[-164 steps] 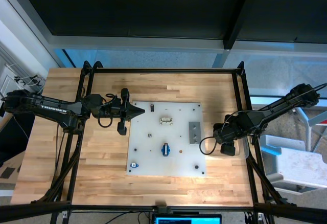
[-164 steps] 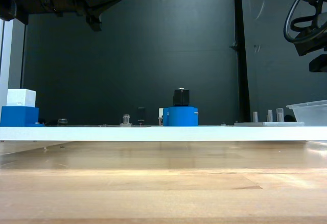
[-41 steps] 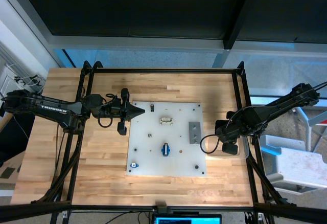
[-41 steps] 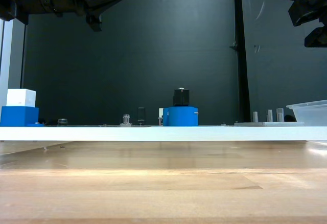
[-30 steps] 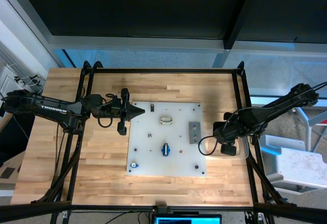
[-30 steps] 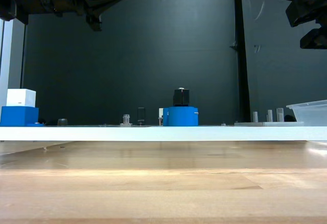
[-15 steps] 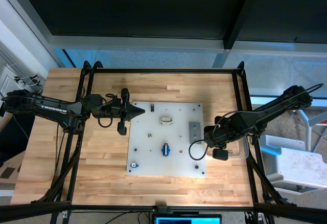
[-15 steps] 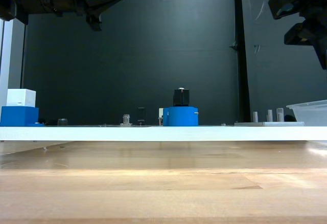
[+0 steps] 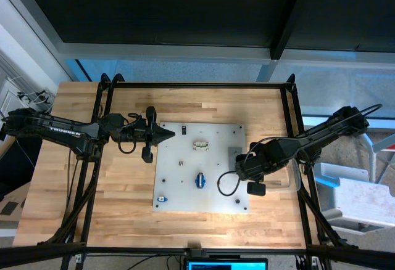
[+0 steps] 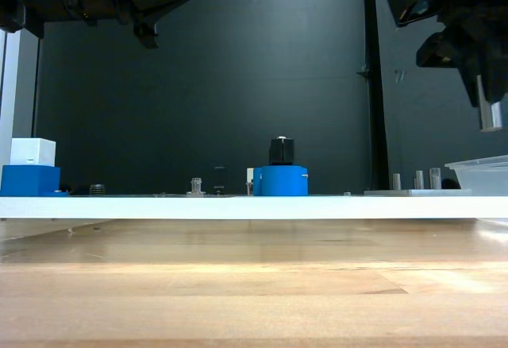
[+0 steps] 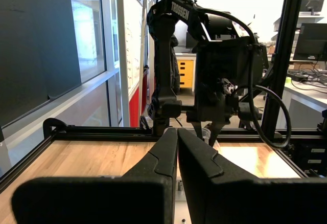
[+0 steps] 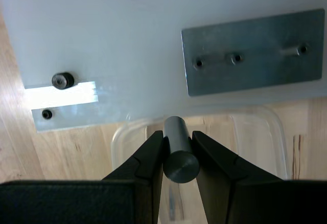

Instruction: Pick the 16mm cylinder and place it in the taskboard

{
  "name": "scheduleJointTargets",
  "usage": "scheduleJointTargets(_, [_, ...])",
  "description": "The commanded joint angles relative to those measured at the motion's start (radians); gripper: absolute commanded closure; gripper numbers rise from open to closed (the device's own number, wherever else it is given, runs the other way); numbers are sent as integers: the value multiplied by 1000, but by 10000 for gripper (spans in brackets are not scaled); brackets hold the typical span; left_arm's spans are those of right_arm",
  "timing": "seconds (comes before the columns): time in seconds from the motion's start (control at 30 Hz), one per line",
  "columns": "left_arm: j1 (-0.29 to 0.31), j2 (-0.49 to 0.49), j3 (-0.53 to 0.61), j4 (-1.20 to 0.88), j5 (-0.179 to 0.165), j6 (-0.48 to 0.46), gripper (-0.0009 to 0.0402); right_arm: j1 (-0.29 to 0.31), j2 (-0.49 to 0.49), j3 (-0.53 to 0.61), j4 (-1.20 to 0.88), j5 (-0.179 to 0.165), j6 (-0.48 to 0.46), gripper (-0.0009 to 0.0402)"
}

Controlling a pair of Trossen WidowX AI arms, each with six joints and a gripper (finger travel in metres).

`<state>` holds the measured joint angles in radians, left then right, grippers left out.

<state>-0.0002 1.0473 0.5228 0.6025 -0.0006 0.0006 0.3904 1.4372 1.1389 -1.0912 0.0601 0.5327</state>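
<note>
In the right wrist view my right gripper [image 12: 177, 132] is shut on the 16mm cylinder [image 12: 179, 155], a short dark grey metal peg held between the fingertips. It hangs above the near right edge of the white taskboard [image 12: 102, 40], close to the grey metal block [image 12: 255, 52]. From above, the right gripper [image 9: 242, 170] is over the taskboard [image 9: 185, 184] at its right side. My left gripper [image 9: 168, 133] is shut and hovers high at the board's left edge, its fingers [image 11: 168, 147] pressed together with nothing held.
A clear plastic tray [image 9: 294, 180] sits just right of the board, under the right arm. On the board stand a blue connector [image 9: 200, 180], a beige socket [image 9: 200, 144] and a black knob [image 12: 62, 80]. A black frame rims the table.
The right arm has swung left from above the clear tray to the board's right edge, carrying the cylinder. The left arm has not moved.
</note>
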Motion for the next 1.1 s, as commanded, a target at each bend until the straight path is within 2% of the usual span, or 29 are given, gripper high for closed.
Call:
scheduleJointTargets(0.03, [0, 0, 0, 0, 0, 0, 393, -11, 34, 22, 13, 0, -19, 370])
scheduleJointTargets(1.1, [0, 0, 0, 0, 0, 0, 393, -67, 285, 227, 81, 0, -78, 370])
